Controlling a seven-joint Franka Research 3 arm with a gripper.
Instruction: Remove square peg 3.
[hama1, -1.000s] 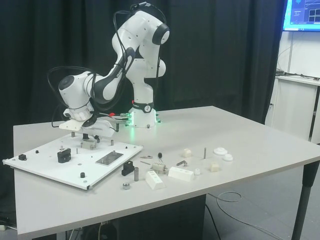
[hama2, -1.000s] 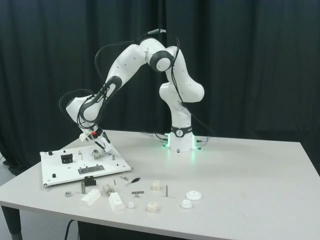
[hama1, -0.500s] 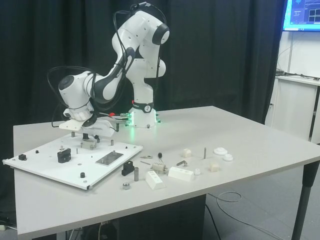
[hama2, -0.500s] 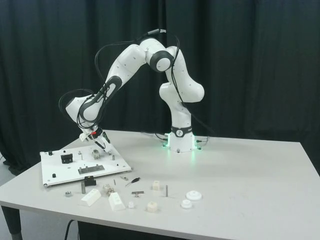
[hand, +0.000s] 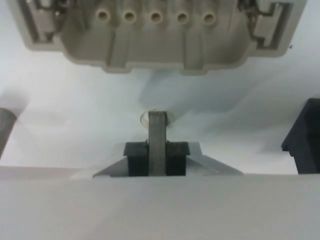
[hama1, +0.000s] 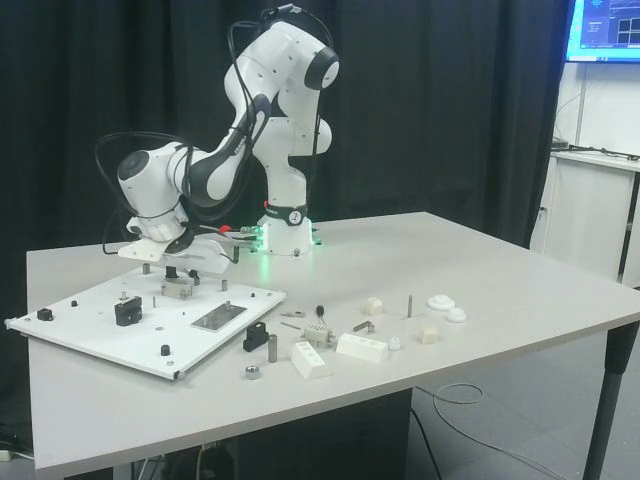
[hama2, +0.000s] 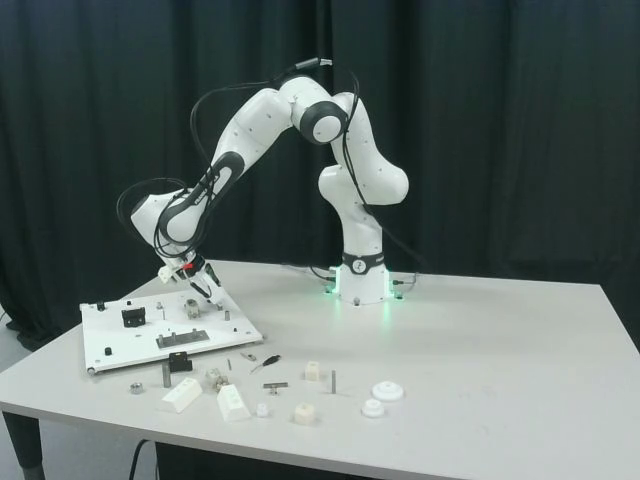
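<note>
Where the wrist view looks down past the fingertips, square peg 3 (hand: 157, 142) is seen as a grey upright bar standing on the white board (hama1: 95, 325), its foot at a small round socket. The peg is pinched between the two black finger pads (hand: 135, 159) of the gripper (hand: 157, 160), which are pressed against its sides. A grey multi-pin connector housing (hand: 155, 35) is mounted on the board just beyond the peg, and a black block (hand: 304, 142) is cut off at the picture's edge.

On the board are also held a black fixture (hama1: 127, 313), a grey metal plate (hama1: 219, 317), and several small pegs and knobs. Off the board, loose white blocks (hama1: 362, 347), two white gears (hama1: 446, 307) and small metal parts are scattered on the grey table (hama1: 500, 270).

From both room views the peg itself is hidden behind the gripper (hama2: 188, 280) and cannot be made out. Compared with half a second ago, no change in the arm's pose or in the parts is seen.
</note>
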